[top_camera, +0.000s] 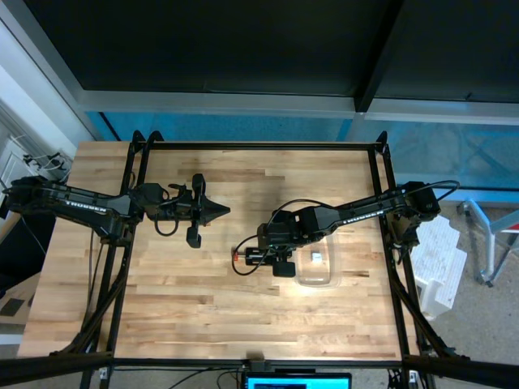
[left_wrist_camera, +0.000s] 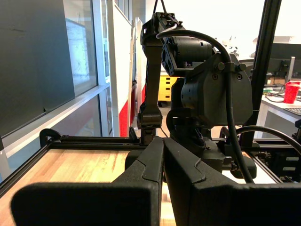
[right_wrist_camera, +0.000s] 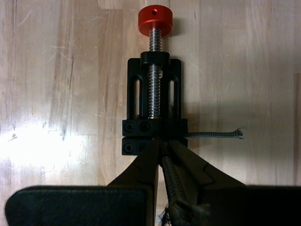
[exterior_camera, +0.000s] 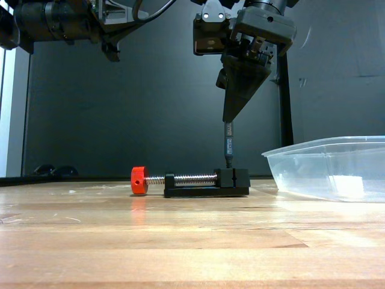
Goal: Pick the usb-c connector and install on the hub
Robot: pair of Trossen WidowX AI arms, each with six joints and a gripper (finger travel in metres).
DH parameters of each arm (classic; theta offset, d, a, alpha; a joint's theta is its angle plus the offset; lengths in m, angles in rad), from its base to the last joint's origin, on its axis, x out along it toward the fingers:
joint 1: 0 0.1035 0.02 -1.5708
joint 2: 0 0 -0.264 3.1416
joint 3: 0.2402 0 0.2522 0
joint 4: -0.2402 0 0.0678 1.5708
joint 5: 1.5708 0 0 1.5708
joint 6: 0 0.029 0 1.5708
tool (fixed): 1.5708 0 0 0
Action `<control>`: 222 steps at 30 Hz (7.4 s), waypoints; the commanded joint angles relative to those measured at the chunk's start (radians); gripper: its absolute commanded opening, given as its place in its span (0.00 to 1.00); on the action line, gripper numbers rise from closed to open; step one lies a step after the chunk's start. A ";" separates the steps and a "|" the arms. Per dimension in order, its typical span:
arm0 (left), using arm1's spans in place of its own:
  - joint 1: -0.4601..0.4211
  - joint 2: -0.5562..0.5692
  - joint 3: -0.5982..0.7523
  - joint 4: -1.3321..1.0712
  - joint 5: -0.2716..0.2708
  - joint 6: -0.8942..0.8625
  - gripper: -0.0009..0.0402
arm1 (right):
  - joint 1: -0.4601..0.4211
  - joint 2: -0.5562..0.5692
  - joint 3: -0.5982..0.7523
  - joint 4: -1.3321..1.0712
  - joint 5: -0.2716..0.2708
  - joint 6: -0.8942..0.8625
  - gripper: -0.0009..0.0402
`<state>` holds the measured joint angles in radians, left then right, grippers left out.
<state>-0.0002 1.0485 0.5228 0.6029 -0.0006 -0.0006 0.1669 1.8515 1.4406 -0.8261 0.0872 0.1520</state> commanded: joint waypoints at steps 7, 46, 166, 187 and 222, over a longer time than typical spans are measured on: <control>0.000 0.000 0.000 0.000 0.000 0.000 0.02 | 0.000 0.005 0.023 -0.006 0.000 -0.004 0.04; 0.000 0.001 0.000 0.000 0.000 0.000 0.02 | -0.006 -0.324 -0.192 0.067 0.000 -0.007 0.53; 0.000 0.001 0.000 0.000 0.000 0.000 0.02 | -0.173 -0.868 -0.844 1.237 -0.083 -0.139 0.02; 0.000 0.001 0.000 0.000 0.000 0.000 0.02 | -0.174 -0.868 -0.844 1.231 -0.088 -0.139 0.02; 0.000 0.001 0.000 0.000 0.000 0.000 0.02 | -0.173 -0.868 -0.844 1.231 -0.088 -0.139 0.02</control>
<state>-0.0002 1.0489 0.5228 0.6029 -0.0006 -0.0002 -0.0067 0.9836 0.5961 0.4046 -0.0013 0.0128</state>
